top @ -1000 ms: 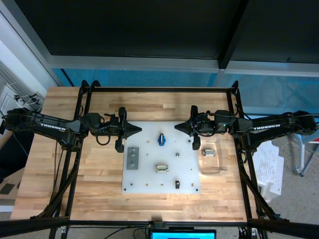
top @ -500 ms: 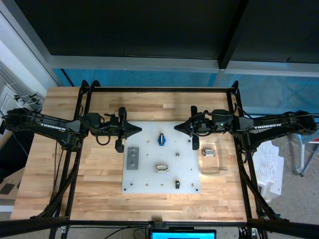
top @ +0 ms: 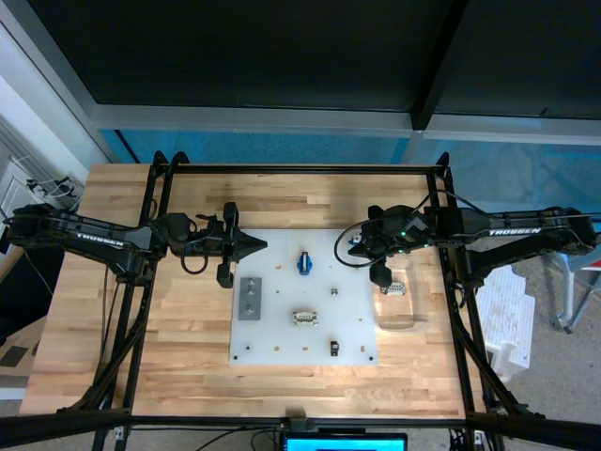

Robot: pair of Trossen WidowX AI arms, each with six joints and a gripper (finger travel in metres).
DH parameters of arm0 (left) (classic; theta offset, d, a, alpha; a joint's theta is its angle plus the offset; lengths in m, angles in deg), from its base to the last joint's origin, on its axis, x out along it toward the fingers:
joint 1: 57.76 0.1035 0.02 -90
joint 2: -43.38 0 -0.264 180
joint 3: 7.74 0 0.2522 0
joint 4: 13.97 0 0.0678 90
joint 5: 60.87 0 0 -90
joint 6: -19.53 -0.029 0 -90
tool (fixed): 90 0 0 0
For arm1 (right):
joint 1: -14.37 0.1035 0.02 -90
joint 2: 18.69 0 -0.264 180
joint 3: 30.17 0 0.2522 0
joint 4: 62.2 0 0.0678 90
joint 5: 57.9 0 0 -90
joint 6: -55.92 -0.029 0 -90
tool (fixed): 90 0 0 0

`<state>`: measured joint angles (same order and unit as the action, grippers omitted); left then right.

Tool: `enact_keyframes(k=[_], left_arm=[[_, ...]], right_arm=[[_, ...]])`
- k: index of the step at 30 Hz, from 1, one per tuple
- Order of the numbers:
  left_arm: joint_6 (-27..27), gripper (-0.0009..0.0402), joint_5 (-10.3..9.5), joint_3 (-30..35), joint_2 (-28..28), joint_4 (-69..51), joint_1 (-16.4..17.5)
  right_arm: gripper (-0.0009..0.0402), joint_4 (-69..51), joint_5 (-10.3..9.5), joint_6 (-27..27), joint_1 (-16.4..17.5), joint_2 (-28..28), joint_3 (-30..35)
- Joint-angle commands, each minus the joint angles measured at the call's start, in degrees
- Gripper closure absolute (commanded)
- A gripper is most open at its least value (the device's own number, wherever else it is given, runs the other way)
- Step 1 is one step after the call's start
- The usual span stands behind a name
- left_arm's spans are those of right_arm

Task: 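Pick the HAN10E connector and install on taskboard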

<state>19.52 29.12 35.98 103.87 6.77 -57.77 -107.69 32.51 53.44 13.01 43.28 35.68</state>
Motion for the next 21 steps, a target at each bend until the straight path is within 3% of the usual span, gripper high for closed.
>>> enact_keyframes(k=[1,10,15,21], left_arm=[[0.00,0.0392,0.00,0.00,0.00,0.02,0.00],[0.00,0.0392,0.00,0.00,0.00,0.02,0.00],[0.00,0.0392,0.00,0.00,0.00,0.02,0.00],[0.00,0.0392,0.00,0.00,0.00,0.02,0.00]], right_arm=[[0.0393,-7.87,-0.07,0.46,0.07,0.07,1.88],[0.0393,-24.76,-0.24,0.22,0.28,0.07,5.92],[0.0393,-29.92,-3.67,-0.04,0.39,0.35,6.32],[0.0392,-35.12,-2.91,-0.24,0.52,1.66,6.25]])
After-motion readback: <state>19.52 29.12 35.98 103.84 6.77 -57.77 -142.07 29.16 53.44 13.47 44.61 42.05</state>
